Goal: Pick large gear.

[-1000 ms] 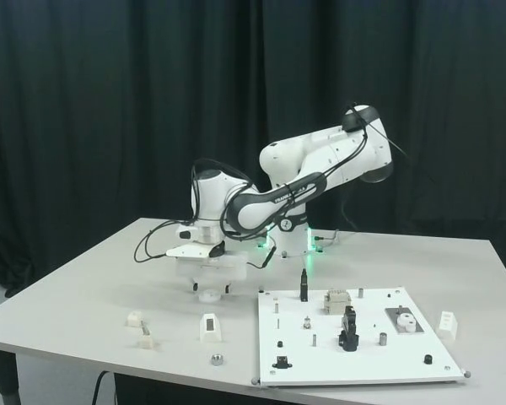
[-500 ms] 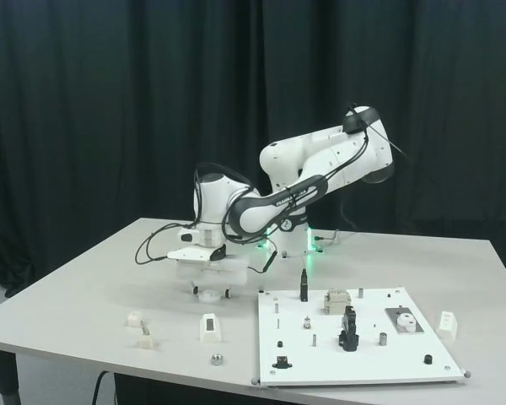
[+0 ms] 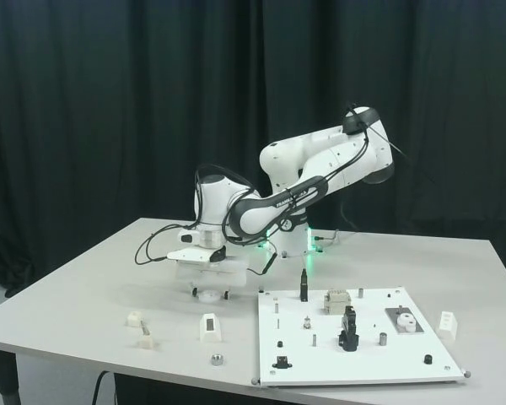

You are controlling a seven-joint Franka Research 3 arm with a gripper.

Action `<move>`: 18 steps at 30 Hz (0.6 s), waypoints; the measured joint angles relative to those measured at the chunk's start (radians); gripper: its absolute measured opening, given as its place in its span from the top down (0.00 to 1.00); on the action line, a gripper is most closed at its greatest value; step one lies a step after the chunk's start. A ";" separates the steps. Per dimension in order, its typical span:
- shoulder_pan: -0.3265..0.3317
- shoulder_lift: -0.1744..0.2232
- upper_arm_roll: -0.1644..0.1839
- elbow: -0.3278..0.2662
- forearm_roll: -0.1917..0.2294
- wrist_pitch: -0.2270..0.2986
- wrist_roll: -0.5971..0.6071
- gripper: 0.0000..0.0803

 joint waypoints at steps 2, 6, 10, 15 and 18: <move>-0.001 0.000 0.000 0.000 0.004 0.000 0.000 0.00; -0.003 0.000 0.001 0.000 0.012 -0.002 0.000 0.00; -0.007 0.000 0.001 0.000 0.016 -0.003 0.000 0.17; -0.009 0.000 0.001 0.000 0.019 -0.004 0.000 0.26; -0.010 0.000 0.001 0.000 0.020 -0.005 0.000 0.26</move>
